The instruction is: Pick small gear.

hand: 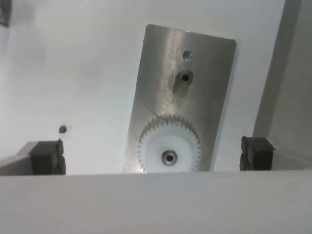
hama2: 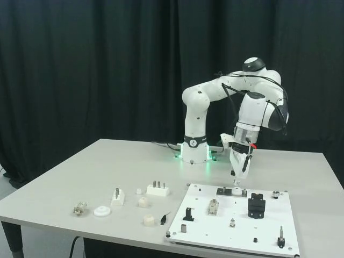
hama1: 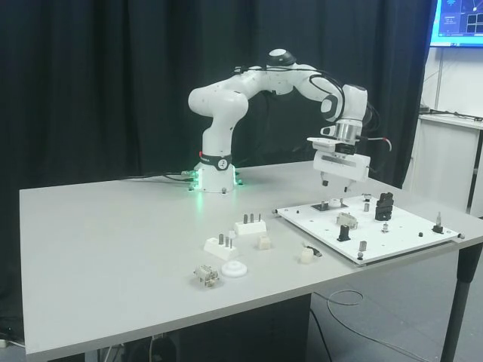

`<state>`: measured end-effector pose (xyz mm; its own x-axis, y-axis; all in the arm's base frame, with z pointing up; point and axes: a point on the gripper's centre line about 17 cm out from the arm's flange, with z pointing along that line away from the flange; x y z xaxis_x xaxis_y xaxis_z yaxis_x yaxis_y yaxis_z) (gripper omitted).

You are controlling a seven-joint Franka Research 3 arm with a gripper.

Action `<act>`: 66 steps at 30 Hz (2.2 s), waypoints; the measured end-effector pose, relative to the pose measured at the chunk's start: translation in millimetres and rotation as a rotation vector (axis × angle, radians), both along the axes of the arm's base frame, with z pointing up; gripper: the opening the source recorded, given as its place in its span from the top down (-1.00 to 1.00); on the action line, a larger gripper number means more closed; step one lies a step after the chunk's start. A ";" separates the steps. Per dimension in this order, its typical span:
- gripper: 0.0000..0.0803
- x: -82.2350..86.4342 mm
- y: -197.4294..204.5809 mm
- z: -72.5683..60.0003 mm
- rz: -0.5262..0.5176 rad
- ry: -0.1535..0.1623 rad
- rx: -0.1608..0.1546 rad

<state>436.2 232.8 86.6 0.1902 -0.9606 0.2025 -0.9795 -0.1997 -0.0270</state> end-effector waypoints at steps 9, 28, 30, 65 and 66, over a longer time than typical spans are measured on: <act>-0.99 1.1 -3.1 3.8 0.006 0.000 -0.015; -0.99 3.8 -7.9 8.8 0.052 0.003 -0.059; -0.99 4.7 -9.3 9.5 0.059 0.002 -0.065; -0.99 38.2 -94.0 35.2 0.109 -0.011 -0.232; -0.99 39.2 -99.1 35.7 0.111 -0.009 -0.237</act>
<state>475.4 133.7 122.3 0.2892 -0.8595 0.4215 -0.9511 -0.3080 0.0246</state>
